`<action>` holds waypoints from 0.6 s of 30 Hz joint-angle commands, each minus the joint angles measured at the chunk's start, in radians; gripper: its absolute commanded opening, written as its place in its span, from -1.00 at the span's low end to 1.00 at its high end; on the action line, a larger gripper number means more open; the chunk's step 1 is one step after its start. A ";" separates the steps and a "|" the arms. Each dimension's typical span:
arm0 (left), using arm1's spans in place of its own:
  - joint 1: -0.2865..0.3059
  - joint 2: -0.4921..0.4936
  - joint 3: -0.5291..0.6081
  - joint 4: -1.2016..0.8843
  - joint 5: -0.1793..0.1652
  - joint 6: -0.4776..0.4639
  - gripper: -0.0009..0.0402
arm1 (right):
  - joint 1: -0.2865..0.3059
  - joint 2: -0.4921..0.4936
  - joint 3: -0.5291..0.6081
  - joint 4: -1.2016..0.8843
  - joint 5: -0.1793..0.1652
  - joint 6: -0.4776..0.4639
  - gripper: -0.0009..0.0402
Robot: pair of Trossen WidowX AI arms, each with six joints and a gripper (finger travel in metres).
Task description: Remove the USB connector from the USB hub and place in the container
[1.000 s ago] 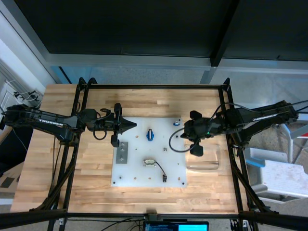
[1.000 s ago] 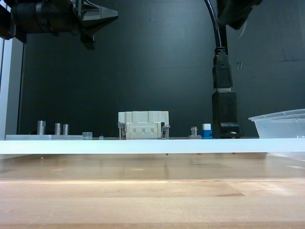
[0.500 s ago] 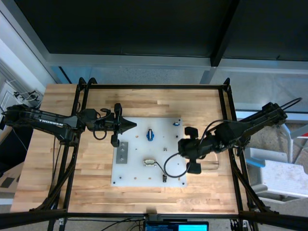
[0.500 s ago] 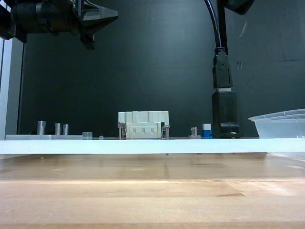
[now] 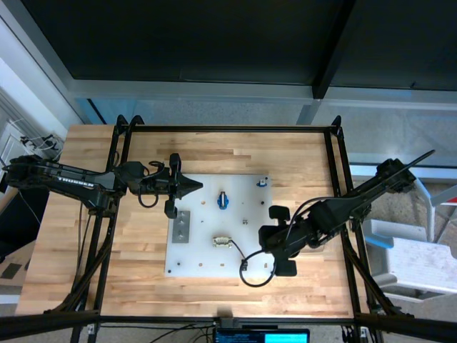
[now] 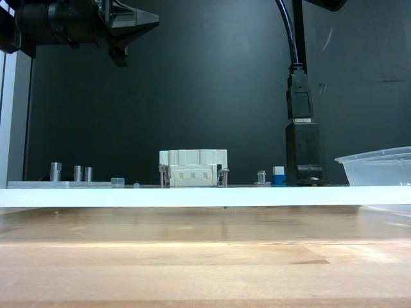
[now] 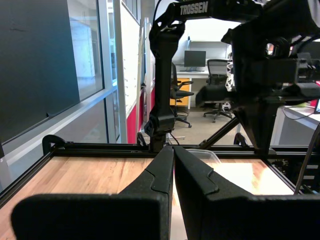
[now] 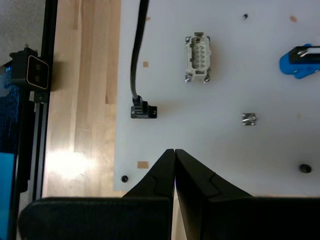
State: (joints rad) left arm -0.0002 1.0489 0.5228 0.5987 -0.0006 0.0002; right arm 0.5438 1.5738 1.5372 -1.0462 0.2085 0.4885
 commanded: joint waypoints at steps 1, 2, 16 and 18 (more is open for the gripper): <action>0.000 0.000 0.000 0.000 0.000 0.000 -0.95 | 0.012 0.039 0.026 -0.005 0.000 0.014 -0.96; 0.000 0.000 0.000 0.000 0.000 0.000 -0.95 | 0.014 0.049 0.035 -0.005 0.000 0.020 -0.96; 0.000 0.000 0.000 0.000 0.000 0.000 -0.95 | 0.035 0.183 0.122 -0.002 0.010 0.090 -0.58; 0.000 0.000 0.000 0.000 0.000 0.000 -0.95 | 0.037 0.192 0.122 0.000 0.019 0.100 -0.44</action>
